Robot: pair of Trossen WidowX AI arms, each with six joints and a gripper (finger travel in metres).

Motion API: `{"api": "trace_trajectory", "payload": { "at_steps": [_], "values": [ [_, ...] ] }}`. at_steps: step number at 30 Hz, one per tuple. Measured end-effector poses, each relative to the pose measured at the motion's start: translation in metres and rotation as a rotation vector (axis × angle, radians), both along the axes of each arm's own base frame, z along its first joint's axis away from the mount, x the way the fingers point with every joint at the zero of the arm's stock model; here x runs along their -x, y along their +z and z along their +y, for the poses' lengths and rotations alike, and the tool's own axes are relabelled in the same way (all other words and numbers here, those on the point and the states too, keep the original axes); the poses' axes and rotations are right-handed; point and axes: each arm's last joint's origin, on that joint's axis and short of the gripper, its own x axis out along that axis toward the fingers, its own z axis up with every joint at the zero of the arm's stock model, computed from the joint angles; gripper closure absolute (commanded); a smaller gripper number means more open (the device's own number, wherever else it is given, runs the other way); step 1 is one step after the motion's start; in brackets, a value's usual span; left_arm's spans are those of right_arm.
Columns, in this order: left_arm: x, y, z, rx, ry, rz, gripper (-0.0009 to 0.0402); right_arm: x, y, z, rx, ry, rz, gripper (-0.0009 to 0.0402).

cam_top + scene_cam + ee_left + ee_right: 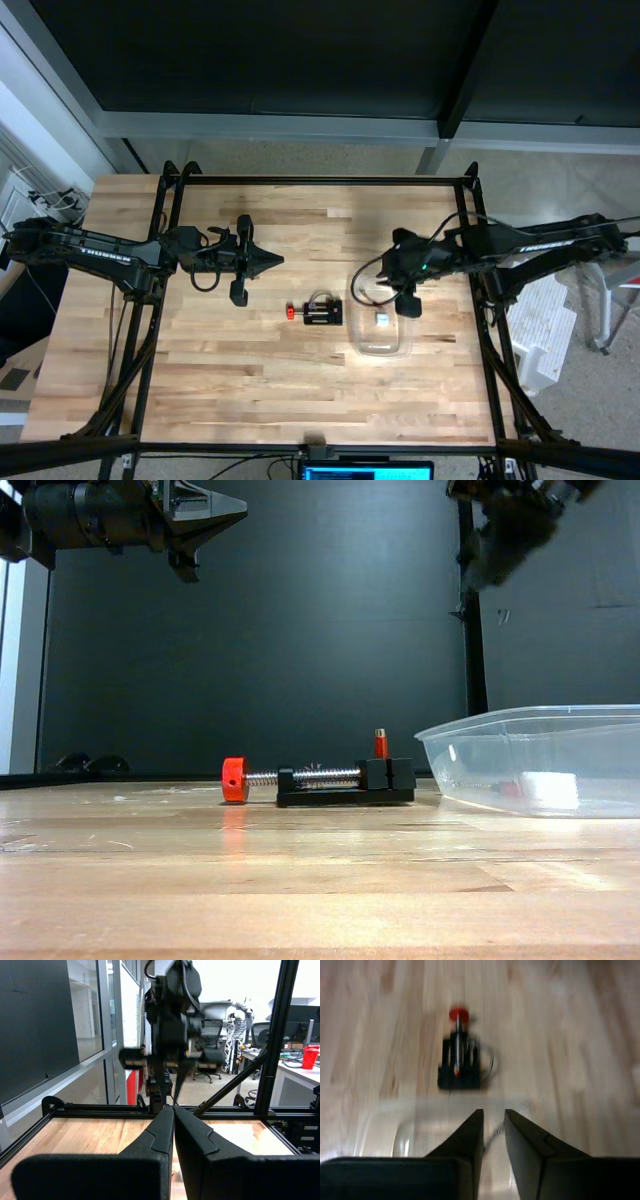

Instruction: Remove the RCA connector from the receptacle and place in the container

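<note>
Hanging above the worktop (200,380): my left tool (278,261) pinched together, my right tool (493,1112) narrowly parted, empty, over the container (480,742).
Beside it, the receptacle (345,780); the RCA connector (508,788) seems to lie inside, and my clipping the rim could spill it.

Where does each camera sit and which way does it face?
High: above near edge, looking down on the table; both arms.
Low: table height, level at black block and clear tub; arm tips overhead.
Left wrist: left gripper, shut, raised left of the block, faces the right arm.
Right wrist: right gripper, open, above the tub, looks down.
High and right wrist share the block.
</note>
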Motion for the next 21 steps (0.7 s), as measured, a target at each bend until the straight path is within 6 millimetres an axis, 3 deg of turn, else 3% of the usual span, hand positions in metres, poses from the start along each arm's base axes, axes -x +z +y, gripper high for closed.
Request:
{"api": "trace_trajectory", "payload": {
  "at_steps": [3,6,14,21],
  "values": [
    [0.000,0.000,0.000,0.000,0.000,0.000,0.0393,-0.002,0.012,-0.008,-0.003,0.017,-0.098,0.0397],
    [0.000,0.000,0.000,0.000,0.000,0.000,0.0393,-0.005,0.020,-0.014,0.008,0.034,-0.195,0.0393],
    [0.000,0.000,0.000,0.000,0.000,0.001,0.0393,-0.013,0.026,-0.023,0.010,0.037,-0.409,0.0393],
    [0.000,0.000,0.000,0.000,0.000,0.000,0.0393,-0.007,0.025,-0.023,0.009,0.034,-0.651,0.0393]
  ]
}}
